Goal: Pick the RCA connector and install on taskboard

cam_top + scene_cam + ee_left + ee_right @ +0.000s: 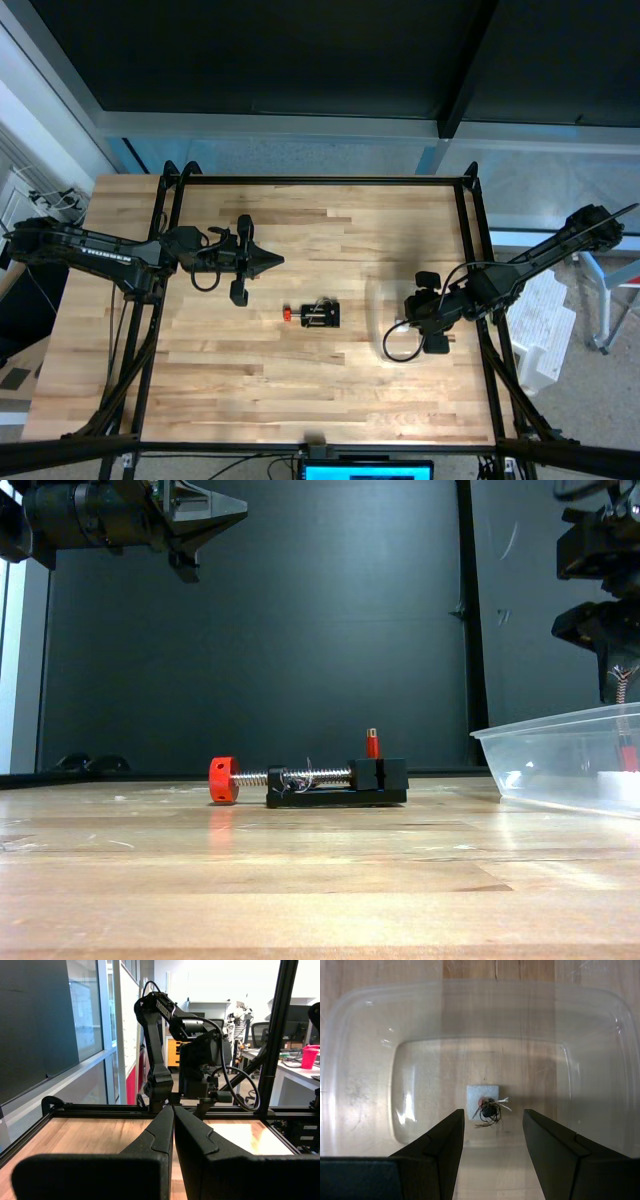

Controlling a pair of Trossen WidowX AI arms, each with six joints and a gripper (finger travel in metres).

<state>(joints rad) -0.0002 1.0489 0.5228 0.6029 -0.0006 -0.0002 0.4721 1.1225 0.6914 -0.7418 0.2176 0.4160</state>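
Right wrist view: the right gripper (pixel 492 1116) hangs above the clear plastic tray (pixel 360 1060) with its jaws spread. The RCA connector (pixel 485 1101) lies on the tray floor in line with the gap between them. It is a whitish square piece with a dark body and thin wire strands at one side. The step in hand is judged to be the pick, not yet made. To do it well, descend straight so that the connector is centred in the gap, and close on the solid body rather than on the loose strands, which would likely slip or bend. The piece is far smaller than the fingers, so a small sideways error could push it away instead of gripping it. The tray walls curve in toward the floor, but the connector sits near the middle of the floor, well apart from every wall, leaving open room on both sides. In the low view the tray rim stands above the tabletop, so the lift should clear that rim before any travel toward the taskboard (pixel 340 782). The taskboard sits on the wooden table (pixel 250 400) well apart from the tray, its red stub (pixel 372 743) upright. The left gripper (pixel 173 1108), jaws pressed together, is held high above the table to the left of the taskboard and appears clear of that path.
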